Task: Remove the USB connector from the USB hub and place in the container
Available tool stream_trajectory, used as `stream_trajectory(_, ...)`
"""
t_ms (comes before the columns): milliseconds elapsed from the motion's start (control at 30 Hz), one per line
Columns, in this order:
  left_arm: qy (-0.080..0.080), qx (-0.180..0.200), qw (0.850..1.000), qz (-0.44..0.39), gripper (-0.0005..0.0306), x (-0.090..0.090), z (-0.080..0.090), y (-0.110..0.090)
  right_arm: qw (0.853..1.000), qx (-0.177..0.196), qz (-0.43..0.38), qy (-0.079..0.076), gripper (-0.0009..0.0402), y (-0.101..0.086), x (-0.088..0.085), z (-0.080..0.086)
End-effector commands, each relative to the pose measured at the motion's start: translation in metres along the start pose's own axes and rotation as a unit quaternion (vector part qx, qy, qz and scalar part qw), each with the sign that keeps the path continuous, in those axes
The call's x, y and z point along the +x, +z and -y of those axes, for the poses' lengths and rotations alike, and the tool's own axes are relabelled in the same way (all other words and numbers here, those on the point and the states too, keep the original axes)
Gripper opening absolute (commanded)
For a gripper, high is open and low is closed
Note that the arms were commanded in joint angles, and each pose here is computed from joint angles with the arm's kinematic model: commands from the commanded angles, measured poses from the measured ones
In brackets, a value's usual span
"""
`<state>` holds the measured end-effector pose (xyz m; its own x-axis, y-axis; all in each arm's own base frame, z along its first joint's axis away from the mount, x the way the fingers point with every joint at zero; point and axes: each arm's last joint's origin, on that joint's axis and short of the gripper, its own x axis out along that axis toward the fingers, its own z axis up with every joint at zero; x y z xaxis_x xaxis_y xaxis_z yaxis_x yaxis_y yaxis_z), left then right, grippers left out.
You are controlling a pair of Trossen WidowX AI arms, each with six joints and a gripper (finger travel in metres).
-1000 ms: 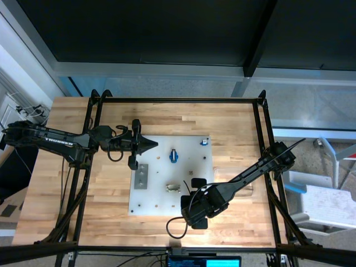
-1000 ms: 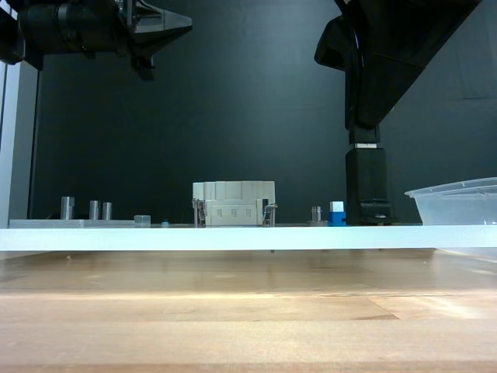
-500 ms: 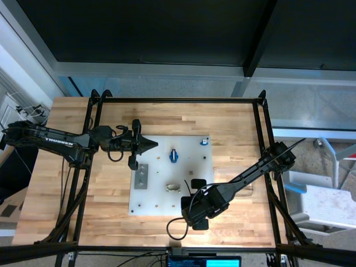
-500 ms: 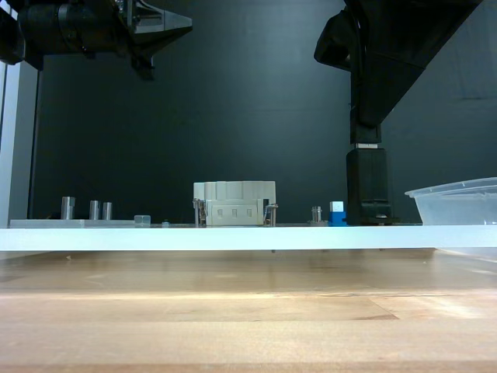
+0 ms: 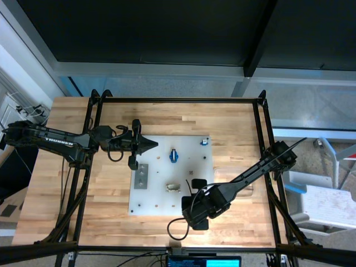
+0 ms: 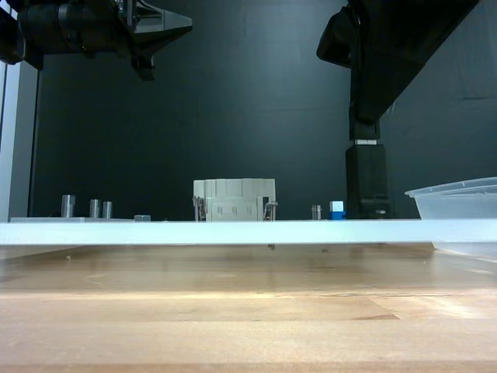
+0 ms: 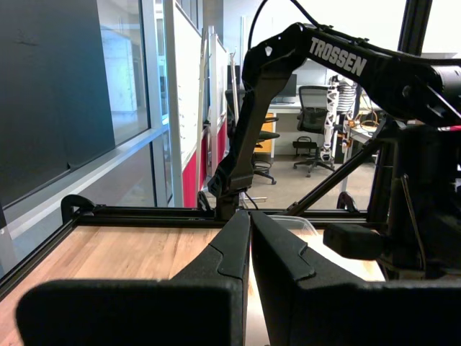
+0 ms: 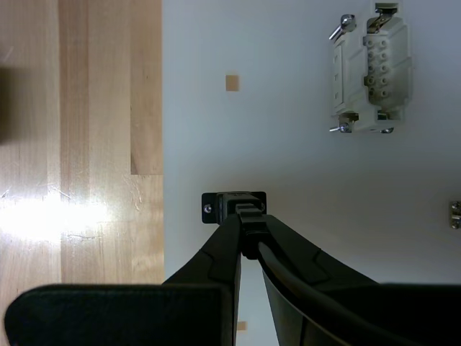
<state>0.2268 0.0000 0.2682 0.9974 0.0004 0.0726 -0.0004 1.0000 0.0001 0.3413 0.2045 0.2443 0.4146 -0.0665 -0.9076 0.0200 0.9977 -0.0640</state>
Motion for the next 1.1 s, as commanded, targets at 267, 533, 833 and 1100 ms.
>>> stream_trajectory(267, 0.000, 0.000, 1.000, 0.000, 0.0001, 0.000, 0.000, 0.000, 1.000, -0.002, -0.005, 0.009, 0.0000, -0.003, -0.001, 0.001)
stream_trajectory(533, 0.000, 0.000, 1.000, 0.000, 0.0001, 0.000, 0.000, 0.000, 0.999, -0.021, -0.025, 0.029, 0.0000, 0.002, 0.010, 0.003)
stream_trajectory(833, 0.000, 0.000, 1.000, 0.000, 0.0001, 0.000, 0.000, 0.000, 0.997, -0.055, -0.053, 0.018, 0.0000, 0.017, 0.012, 0.001)
stream_trajectory(1100, 0.000, 0.000, 1.000, 0.000, 0.0001, 0.000, 0.000, 0.000, 0.998, -0.036, -0.050, 0.010, 0.0000, 0.016, 0.010, 0.001)
